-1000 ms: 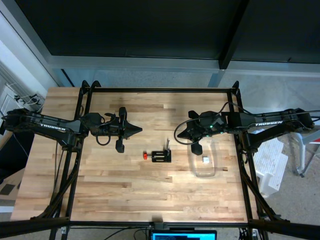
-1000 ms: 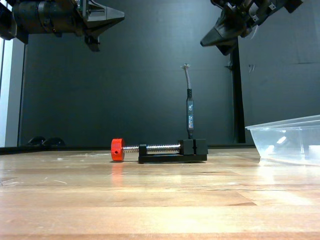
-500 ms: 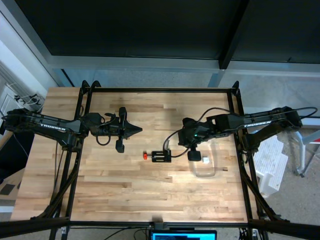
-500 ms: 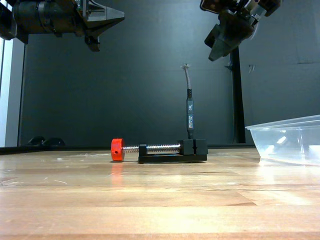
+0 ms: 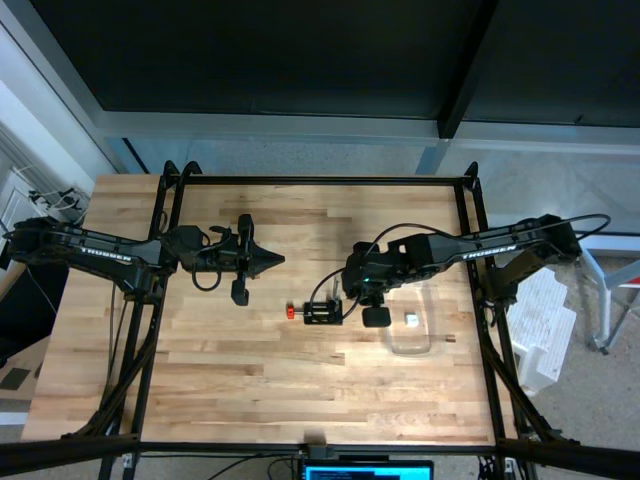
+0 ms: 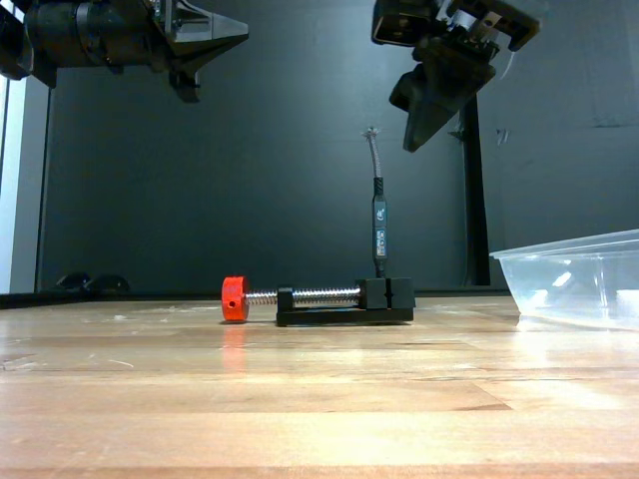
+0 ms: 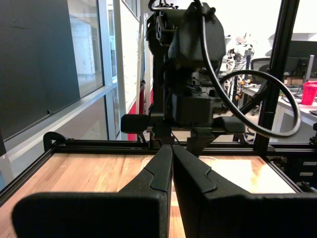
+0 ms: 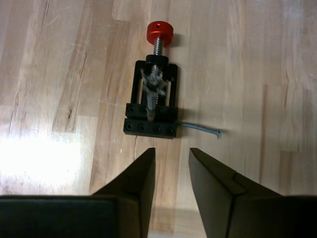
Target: Remove the USB-C connector from taskboard and place in the container
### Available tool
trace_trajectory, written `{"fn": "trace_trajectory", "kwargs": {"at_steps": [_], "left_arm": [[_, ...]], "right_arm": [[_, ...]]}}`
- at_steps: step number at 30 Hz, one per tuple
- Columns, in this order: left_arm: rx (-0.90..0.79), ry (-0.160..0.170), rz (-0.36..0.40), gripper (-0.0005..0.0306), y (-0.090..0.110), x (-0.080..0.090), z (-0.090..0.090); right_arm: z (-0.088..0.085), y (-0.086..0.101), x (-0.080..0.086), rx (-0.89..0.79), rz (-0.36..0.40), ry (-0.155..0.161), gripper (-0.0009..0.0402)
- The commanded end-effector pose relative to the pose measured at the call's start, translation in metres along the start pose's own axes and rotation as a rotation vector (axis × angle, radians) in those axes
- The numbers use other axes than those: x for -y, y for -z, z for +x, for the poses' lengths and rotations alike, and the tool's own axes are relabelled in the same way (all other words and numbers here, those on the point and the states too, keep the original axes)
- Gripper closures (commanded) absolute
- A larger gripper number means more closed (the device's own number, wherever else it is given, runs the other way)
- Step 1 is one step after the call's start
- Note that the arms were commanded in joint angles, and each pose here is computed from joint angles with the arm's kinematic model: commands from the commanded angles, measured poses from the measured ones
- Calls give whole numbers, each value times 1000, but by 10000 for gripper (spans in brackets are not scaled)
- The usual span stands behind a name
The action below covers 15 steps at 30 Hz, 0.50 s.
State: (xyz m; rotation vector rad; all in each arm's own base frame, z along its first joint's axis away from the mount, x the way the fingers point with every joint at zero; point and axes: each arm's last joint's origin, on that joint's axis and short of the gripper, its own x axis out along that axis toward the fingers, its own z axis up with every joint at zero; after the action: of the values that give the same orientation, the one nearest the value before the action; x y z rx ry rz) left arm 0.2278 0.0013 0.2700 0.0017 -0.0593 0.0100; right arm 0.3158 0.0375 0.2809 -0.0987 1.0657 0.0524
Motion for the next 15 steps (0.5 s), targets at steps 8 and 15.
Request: {"fn": "trace_trajectory", "kwargs": {"at_steps": [8, 15], "left_arm": [[0, 0, 0, 300, 0, 0, 0], [0, 0, 0, 300, 0, 0, 0]], "right_arm": [[15, -17, -8, -51, -9, 40, 252], [29, -25, -14, -83, -11, 34, 247]]}}
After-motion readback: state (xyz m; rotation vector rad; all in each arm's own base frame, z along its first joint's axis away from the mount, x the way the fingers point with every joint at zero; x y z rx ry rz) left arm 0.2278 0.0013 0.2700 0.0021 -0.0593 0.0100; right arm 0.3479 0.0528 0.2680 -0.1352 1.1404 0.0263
